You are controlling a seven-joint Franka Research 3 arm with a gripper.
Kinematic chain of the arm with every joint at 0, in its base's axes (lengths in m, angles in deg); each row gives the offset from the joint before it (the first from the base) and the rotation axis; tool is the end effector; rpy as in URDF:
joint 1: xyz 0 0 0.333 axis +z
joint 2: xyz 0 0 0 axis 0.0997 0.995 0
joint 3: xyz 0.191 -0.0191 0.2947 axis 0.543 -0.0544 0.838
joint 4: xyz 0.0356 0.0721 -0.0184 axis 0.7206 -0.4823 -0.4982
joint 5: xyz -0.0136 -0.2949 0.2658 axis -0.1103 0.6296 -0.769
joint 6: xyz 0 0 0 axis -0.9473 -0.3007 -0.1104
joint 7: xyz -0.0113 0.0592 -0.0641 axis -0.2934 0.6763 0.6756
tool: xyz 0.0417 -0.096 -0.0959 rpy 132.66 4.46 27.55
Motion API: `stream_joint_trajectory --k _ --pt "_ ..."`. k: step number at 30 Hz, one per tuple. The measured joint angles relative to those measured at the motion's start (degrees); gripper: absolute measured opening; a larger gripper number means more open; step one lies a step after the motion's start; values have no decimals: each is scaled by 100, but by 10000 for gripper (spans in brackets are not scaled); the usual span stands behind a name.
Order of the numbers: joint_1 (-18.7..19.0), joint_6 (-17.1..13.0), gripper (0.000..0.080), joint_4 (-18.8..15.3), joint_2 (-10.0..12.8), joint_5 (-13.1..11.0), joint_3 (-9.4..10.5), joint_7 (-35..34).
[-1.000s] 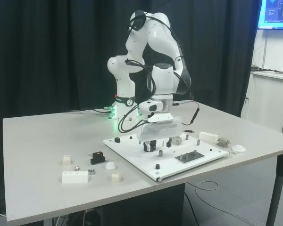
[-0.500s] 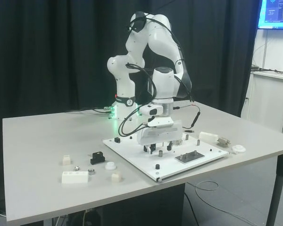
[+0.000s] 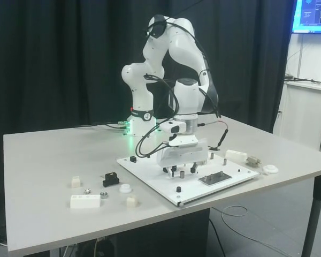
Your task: Remove round peg 4.
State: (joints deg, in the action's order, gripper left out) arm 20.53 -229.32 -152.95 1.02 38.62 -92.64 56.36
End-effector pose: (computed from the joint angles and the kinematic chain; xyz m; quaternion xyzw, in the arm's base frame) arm 0.6399 -0.1165 0.2008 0.9258 -0.3768 0.0296 0.0032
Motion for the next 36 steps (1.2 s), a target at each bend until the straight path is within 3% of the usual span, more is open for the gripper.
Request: stream_joint_trajectory --k 13,14,21,23,29,30,36 --pt "-23 0 800 18 38 0 23 -37" --pt "-23 0 699 19 43 0 23 -37" --pt "-24 0 699 38 81 0 33 -37" --pt "-26 0 366 41 89 0 37 -39" --pt "-61 5 366 56 118 0 54 -48" --pt "-75 12 184 63 118 0 65 -48" --pt "-131 70 153 103 120 0 106 -48"
